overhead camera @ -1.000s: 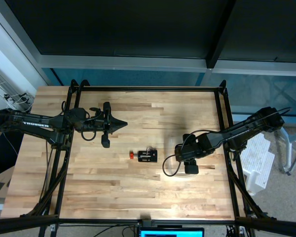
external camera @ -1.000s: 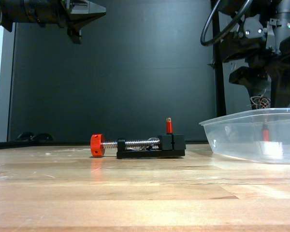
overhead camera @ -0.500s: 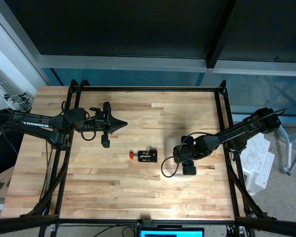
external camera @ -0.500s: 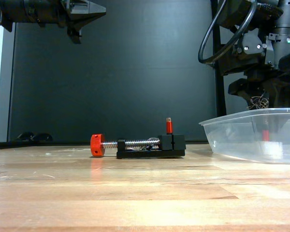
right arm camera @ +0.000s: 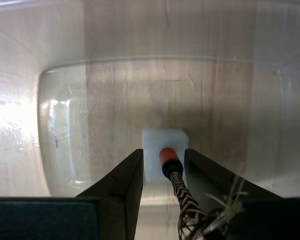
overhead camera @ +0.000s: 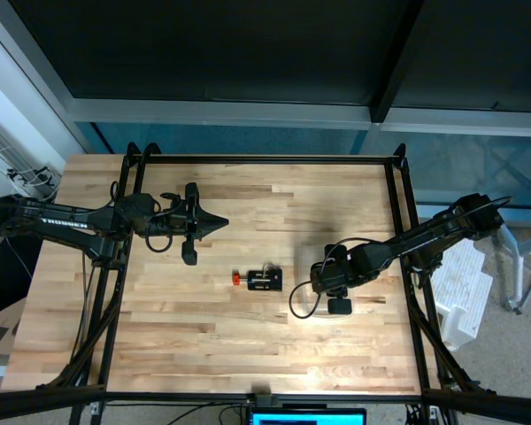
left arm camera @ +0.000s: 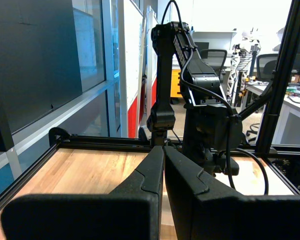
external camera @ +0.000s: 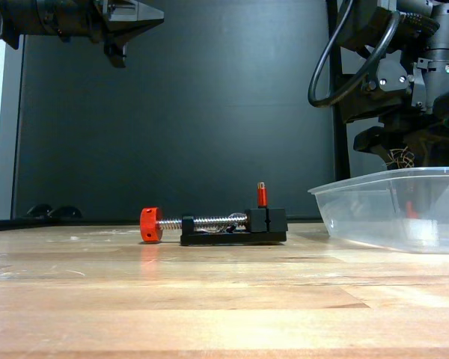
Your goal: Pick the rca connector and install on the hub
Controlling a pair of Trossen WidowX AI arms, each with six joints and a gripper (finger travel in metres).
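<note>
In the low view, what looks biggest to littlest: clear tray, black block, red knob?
1. Clear plastic tray, right pincer over it.
2. Black rectangular hub.
3. Round red-orange knob.
Left pincer hangs high at left.

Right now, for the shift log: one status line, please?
left gripper shut, raised over left of table | right gripper open over tray, flanking rca connector, white cube | hub on table, apart

Left-to-right: left claw (overhead camera: 223, 221), hub (overhead camera: 264, 281), right claw (right arm camera: 162, 155) in tray (external camera: 359, 211)

A clear plastic tray (external camera: 359, 213) rests on the wooden table (overhead camera: 212, 345), at three o'clock from its middle; a small white cube (right arm camera: 162, 142) lies inside the tray.
</note>
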